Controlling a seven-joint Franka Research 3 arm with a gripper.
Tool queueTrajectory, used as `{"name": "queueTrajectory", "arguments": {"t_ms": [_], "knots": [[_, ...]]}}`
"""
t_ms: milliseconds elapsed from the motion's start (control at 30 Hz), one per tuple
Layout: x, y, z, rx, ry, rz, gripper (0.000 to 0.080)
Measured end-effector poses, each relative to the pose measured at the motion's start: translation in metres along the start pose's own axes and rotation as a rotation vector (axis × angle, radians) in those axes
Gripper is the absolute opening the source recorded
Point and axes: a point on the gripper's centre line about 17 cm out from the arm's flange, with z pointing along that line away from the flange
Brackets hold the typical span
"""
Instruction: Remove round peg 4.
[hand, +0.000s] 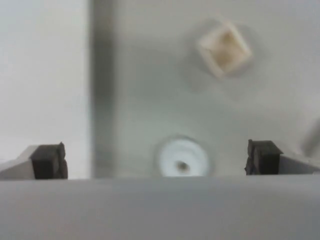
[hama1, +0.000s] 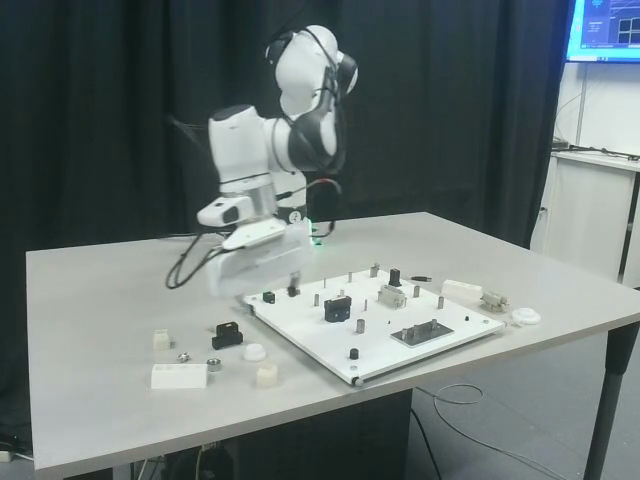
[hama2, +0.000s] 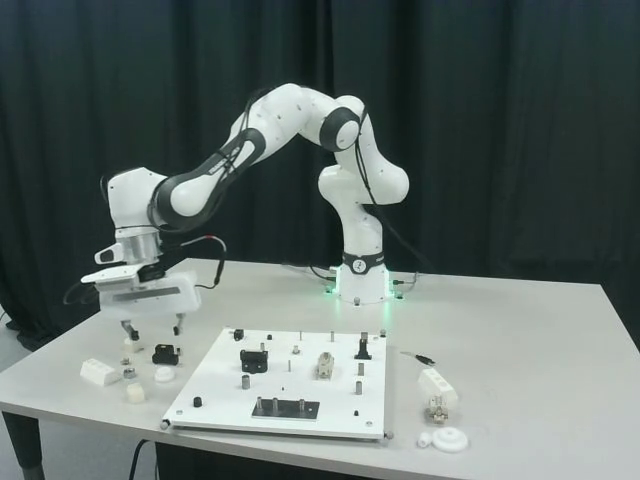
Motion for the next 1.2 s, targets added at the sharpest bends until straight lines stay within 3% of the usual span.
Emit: {"name": "queueTrajectory", "arguments": {"t_ms": [300, 533, 800, 1200], "knots": [[0.029, -0.062, 0.014, 0.028, -0.022, 0.060, 0.0800], [0.033, -0.106, 0.027, 0.030, -0.074, 0.119, 0.0800], [0.030, -0.139, 0.044, -0.022, -0.120, 0.141, 0.0800], [0.023, -0.170, 0.067, -0.122, -0.121, 0.146, 0.0800]]}}
